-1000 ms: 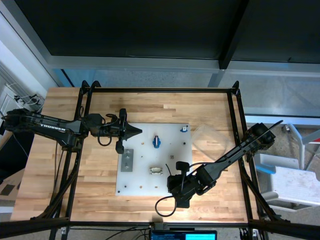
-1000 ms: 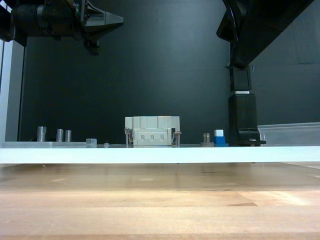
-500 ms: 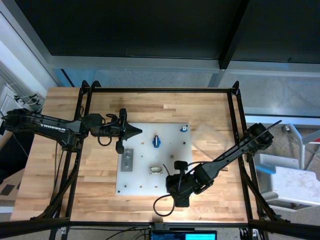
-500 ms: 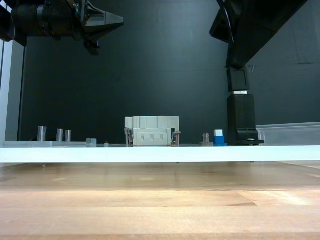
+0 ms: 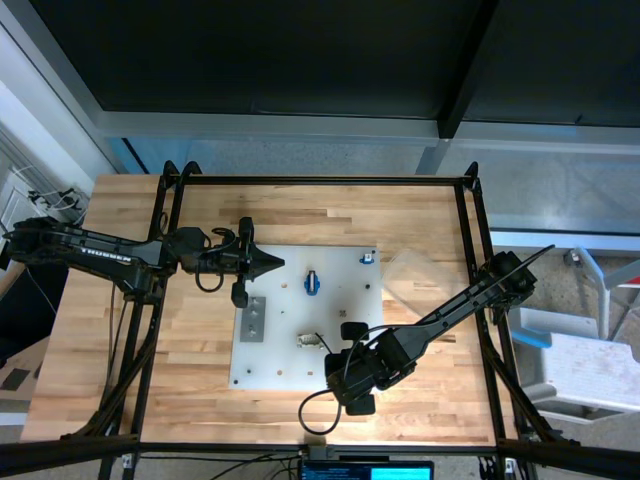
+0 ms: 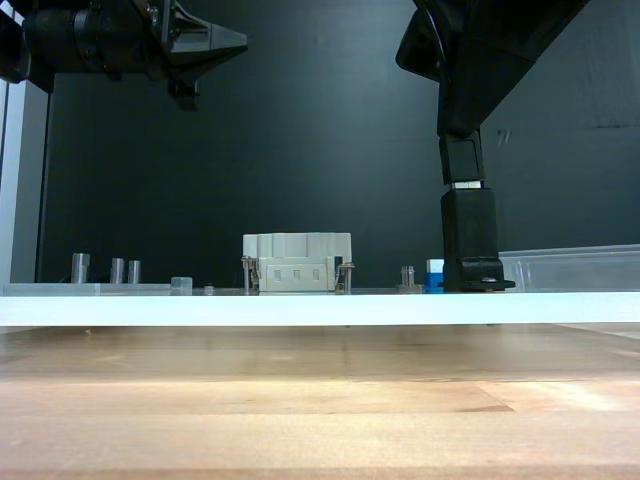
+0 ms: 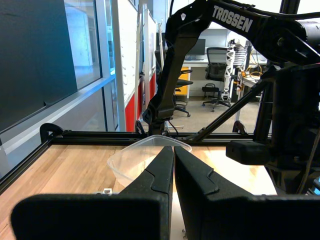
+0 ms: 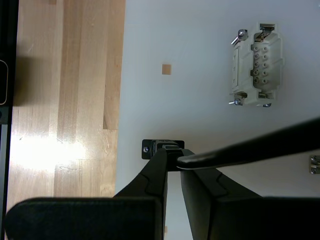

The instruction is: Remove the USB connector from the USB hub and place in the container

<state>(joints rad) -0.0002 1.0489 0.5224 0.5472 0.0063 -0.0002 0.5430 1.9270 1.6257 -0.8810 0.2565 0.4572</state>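
My right gripper [image 8: 172,159] points down at the near right part of the white board [image 5: 285,375]. Its fingers are shut on the USB connector [image 8: 174,150], which sits in the small black USB hub [image 8: 152,148]. The connector's thin black cable [image 8: 260,145] runs out sideways from between the fingers. In the high view the right gripper [image 5: 343,375] covers the hub. The clear container [image 5: 415,275] lies on the wood right of the board and also shows as the container [image 6: 570,268] in the low view. My left gripper [image 5: 278,263] hovers shut and empty above the board's far left edge.
A grey-beige rectangular connector [image 5: 310,341] stands on the board just left of the right gripper. A blue clip [image 5: 313,283], a grey metal plate [image 5: 256,320] and a small blue-white piece [image 5: 368,258] are also on the board. A black frame rail [image 5: 470,260] borders the table.
The right arm and its gripper have shifted left over the board's near edge. In the low view the grey-beige connector has slid slightly left. The left arm has not moved.
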